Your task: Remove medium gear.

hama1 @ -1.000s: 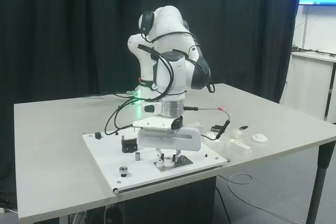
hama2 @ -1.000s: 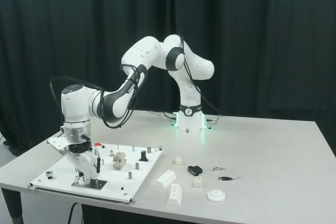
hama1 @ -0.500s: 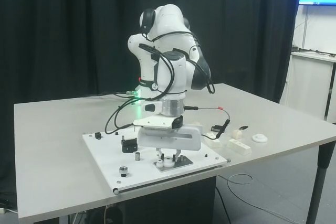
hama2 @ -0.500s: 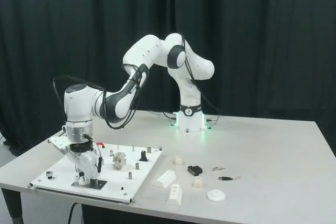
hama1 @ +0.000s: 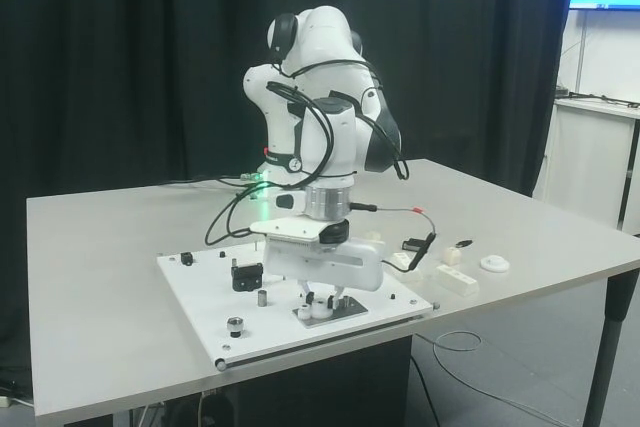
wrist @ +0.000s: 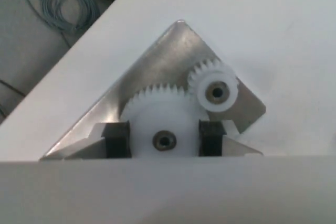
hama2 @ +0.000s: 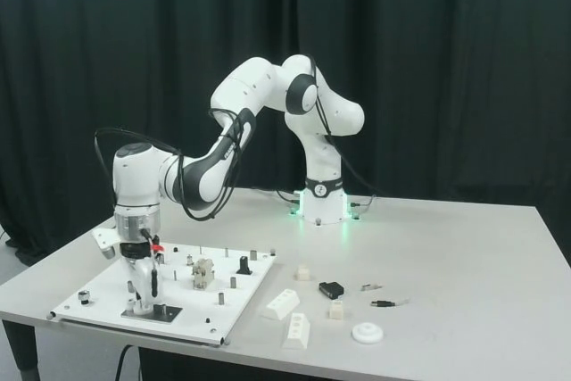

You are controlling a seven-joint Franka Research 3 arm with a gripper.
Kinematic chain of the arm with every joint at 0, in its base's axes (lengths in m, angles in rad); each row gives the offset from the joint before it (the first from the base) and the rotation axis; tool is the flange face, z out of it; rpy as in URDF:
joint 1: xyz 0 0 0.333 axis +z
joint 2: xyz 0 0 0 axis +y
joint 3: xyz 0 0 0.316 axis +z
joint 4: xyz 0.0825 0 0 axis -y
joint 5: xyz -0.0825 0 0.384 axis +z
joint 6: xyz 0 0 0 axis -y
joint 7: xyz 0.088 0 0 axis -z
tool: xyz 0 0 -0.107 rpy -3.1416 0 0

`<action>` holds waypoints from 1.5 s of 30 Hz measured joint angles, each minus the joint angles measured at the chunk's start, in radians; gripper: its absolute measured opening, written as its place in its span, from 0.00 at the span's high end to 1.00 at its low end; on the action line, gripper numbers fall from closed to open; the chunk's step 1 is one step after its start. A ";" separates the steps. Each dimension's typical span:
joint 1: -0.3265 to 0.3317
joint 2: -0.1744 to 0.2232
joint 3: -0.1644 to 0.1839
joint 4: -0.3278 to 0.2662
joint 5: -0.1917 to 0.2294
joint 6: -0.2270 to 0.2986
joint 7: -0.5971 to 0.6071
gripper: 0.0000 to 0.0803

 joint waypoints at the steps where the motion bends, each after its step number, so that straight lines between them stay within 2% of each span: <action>1: 0.001 -0.001 0.000 -0.001 0.000 0.001 0.028 0.65; 5: 0.005 -0.001 -0.005 -0.003 0.000 0.002 0.111 0.65; 15: 0.011 -0.001 -0.012 -0.005 -0.001 0.006 0.140 0.65; 28: 0.012 -0.002 -0.013 -0.005 -0.005 0.007 -0.004 0.65; 34: 0.012 -0.002 -0.013 -0.006 -0.003 0.007 -0.009 0.65; 45: 0.012 -0.004 -0.014 -0.007 0.002 0.007 0.120 0.65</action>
